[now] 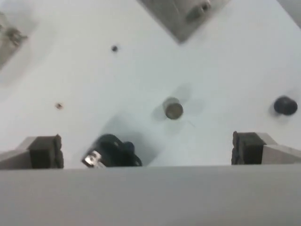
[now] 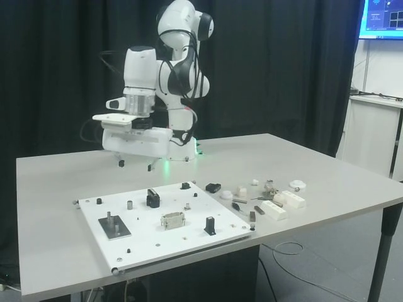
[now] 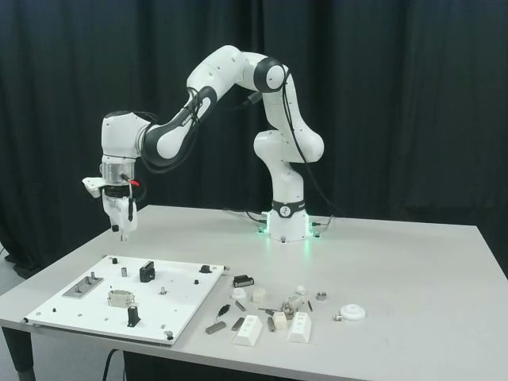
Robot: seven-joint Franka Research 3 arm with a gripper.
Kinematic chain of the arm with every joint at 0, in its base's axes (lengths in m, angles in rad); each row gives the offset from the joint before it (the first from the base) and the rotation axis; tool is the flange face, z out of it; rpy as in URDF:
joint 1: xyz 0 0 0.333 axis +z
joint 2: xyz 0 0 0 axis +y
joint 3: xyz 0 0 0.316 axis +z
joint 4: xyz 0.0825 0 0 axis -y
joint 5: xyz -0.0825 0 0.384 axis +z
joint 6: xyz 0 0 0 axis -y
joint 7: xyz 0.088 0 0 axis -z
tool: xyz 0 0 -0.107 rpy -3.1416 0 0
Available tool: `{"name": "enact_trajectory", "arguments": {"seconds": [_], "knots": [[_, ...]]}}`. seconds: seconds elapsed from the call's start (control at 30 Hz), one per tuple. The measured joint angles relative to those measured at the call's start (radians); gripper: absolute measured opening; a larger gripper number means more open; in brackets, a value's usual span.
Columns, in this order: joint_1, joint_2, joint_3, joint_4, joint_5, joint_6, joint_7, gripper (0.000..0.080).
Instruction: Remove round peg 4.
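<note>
Figure: approach phase, gripper (image 1: 146, 148) hovering high over the white board (image 2: 189, 236) with its jaws spread wide and holding nothing. In the wrist view, round peg 4 (image 1: 173, 108) is most likely the small grey cylinder standing upright in the board, its long axis vertical and its flat top facing the camera. From the peg, the black connector block (image 1: 113, 151) lies at about 8 o'clock and a black knob (image 1: 285, 105) at 3 o'clock, well apart. In the first room view the peg (image 2: 129, 204) sits near the board's far-left part, at about 10 o'clock from the grey plate (image 2: 114, 228). You should centre the fingers over the peg, descend straight, grip low on its sides, then pull vertically along its axis.
</note>
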Motion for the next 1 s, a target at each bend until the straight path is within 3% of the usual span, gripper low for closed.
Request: {"name": "enact_trajectory", "arguments": {"seconds": [0.33,1.0], "knots": [[-0.013,0.031,-0.008,0.000,0.024,-0.038,-0.004,0.0800],[-0.019,0.145,-0.027,0.025,0.127,-0.009,-0.136,0.0800]]}}
